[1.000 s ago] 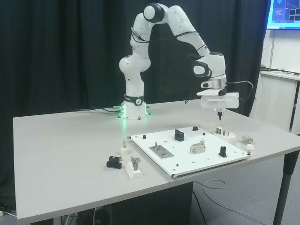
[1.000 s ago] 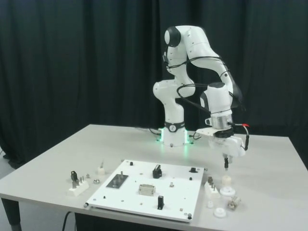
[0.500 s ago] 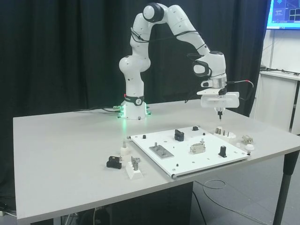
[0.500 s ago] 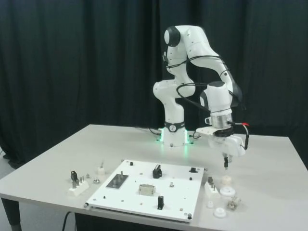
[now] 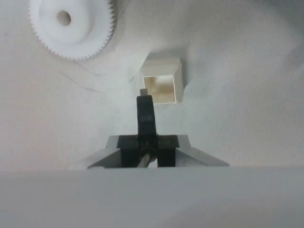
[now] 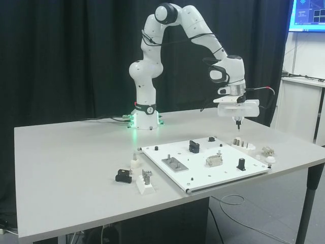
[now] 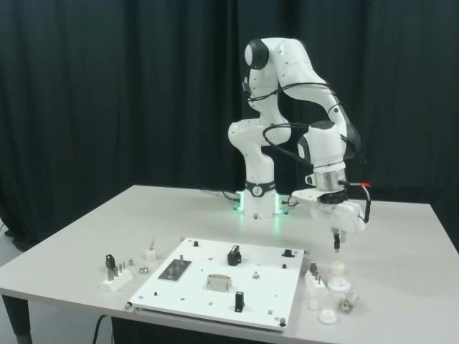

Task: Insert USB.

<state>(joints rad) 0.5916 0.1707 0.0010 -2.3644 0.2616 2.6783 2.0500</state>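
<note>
your gripper (image 5: 147, 142) is clamped on the black usb plug (image 5: 146, 115), held well above the table (image 6: 71, 147); from it, the white board (image 6: 203, 168) with its sockets lies toward 8 o'clock in the first room view, plug's long axis vertical, tip down

Even overhead light is falling across the grey table (image 6: 66, 152) in both room views, leaving only faint shadows beneath the white board (image 6: 223, 173). The black curtain (image 7: 107, 86) is swallowing the light behind the white arm (image 7: 287, 64), whose shells are catching soft highlights. A green glow is spilling around the arm's base (image 6: 143, 121). In the wrist view, the black plug (image 5: 145, 116) is standing dark against a brightly lit pale surface.
</note>
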